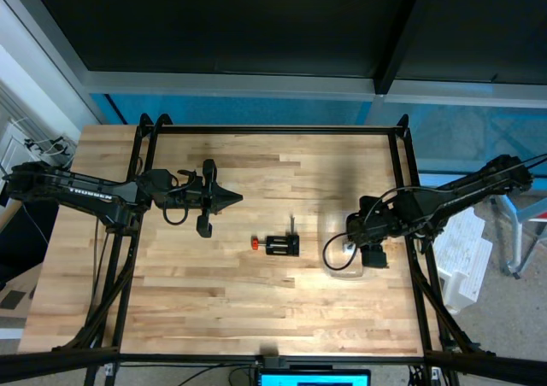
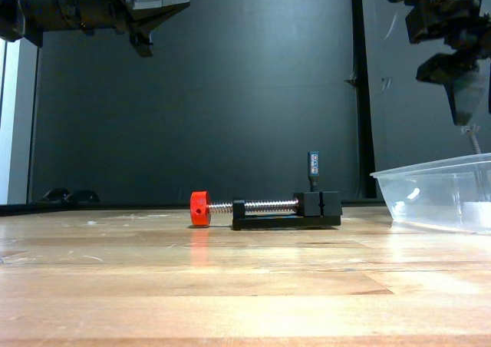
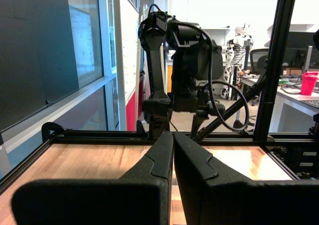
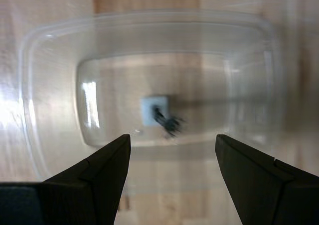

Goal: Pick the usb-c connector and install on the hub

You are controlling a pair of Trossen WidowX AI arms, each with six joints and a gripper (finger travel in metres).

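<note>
The hub (image 1: 282, 246) is a small black block with an orange-red knob (image 1: 255, 243), lying mid-table; in the low view the hub (image 2: 285, 209) shows a threaded screw behind its knob (image 2: 200, 208). The usb-c connector (image 4: 153, 110), a tiny whitish piece with a dark bit beside it, lies in a clear plastic tray (image 4: 50, 85). My right gripper (image 4: 172, 153) hangs open straight above it, holding nothing; in the high view the right gripper (image 1: 359, 248) sits right of the hub. My left gripper (image 1: 229, 199) hovers shut and empty, up and left of the hub.
The clear tray (image 2: 430, 190) stands on the wood to the right of the hub. A thin dark upright piece (image 2: 312, 166) rises from the hub's block end. A black frame rail (image 1: 273, 131) borders the table's far and side edges.
</note>
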